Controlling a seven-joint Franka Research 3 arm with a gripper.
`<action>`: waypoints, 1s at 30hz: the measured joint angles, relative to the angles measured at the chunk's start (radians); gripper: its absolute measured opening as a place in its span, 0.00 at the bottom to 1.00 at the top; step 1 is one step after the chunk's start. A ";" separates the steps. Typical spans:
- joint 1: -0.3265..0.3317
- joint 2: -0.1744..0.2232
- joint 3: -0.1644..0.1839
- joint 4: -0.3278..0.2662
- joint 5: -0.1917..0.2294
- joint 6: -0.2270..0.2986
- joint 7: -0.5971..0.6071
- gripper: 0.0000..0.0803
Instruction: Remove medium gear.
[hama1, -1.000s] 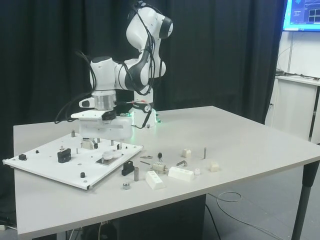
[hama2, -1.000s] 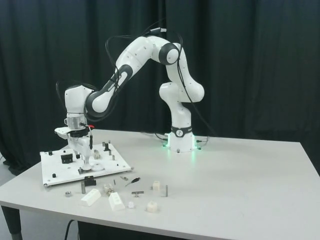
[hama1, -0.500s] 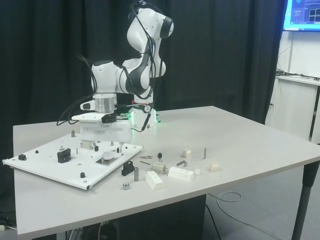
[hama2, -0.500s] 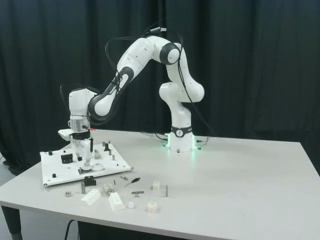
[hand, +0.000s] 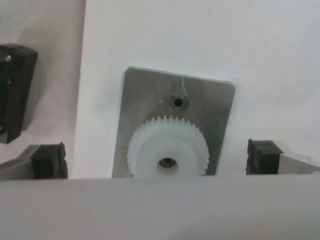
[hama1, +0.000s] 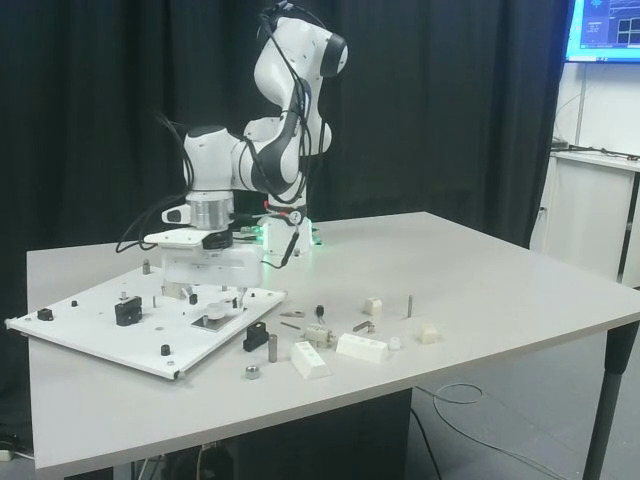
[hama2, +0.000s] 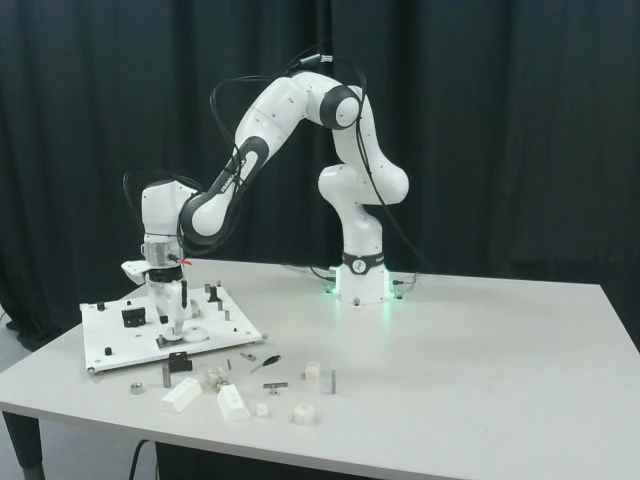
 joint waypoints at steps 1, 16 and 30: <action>0.000 0.000 -0.001 -0.002 0.000 0.001 0.000 1.00; 0.010 0.003 -0.001 -0.039 -0.002 0.050 0.000 1.00; 0.021 0.014 -0.001 -0.054 -0.001 0.088 0.000 1.00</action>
